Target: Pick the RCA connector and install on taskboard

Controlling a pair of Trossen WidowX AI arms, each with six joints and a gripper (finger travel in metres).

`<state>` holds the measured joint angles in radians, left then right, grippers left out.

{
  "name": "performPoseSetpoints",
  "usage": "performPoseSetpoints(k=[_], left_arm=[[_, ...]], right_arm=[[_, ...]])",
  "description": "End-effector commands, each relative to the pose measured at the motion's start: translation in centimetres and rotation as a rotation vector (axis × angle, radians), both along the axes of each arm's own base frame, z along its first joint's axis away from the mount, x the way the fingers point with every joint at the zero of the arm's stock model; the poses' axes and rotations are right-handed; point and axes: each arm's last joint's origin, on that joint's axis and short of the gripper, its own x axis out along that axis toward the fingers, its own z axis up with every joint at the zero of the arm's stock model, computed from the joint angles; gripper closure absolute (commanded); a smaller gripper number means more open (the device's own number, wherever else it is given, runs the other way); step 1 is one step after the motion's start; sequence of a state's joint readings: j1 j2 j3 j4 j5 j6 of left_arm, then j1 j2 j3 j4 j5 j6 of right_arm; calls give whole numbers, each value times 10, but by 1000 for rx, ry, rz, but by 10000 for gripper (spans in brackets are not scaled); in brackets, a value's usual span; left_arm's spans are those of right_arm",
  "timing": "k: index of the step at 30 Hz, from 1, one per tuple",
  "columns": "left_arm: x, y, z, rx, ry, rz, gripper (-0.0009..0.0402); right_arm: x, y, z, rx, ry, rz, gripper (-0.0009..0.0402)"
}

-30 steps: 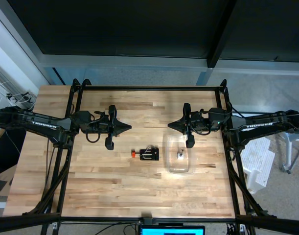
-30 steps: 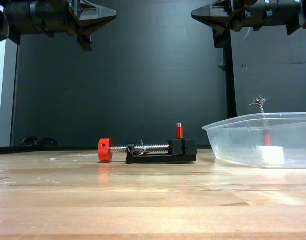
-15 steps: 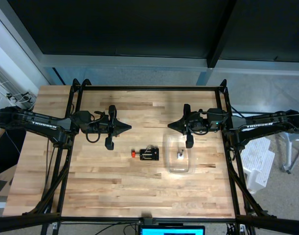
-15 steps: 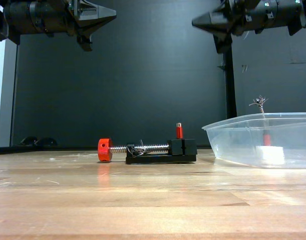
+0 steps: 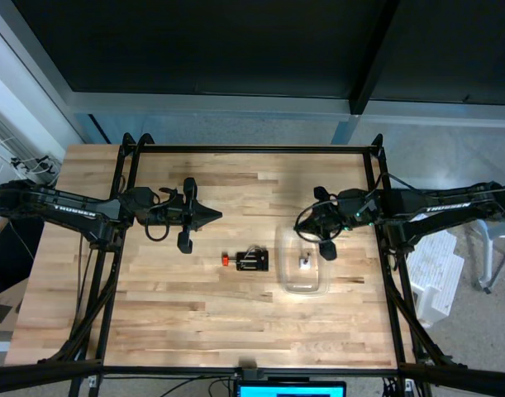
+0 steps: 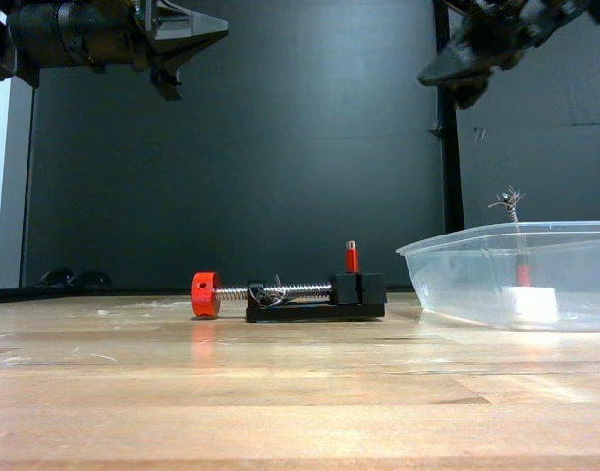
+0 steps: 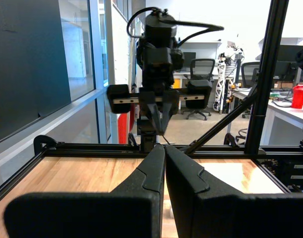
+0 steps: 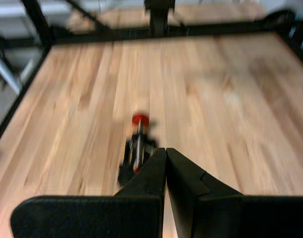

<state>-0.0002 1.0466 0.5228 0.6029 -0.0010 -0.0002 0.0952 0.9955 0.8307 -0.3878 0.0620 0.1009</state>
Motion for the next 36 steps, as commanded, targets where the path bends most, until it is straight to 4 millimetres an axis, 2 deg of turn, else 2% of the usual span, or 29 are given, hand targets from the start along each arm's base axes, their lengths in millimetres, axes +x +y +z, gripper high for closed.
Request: performPoseSetpoints(k=[1,11,17,20,30,36], left_arm=[[0,0,0,0,1,0,393],[0,0,0,0,0,0,393],[0,0,0,0,0,0,393],[0,0,0,0,0,0,393],[0,0,0,0,0,0,393],[0,0,0,0,0,0,393]], right_arm=[[-7,8,1,-16,118,-11,393],[-21,24,-10,10,398,-2,393],[-27,25,-14,30,472,-36,389],[-25,25,-18,32,498,-49,372],[-2,35,-47,8,655,-76,275],[5,38,-57,-21,676,-128,238]])
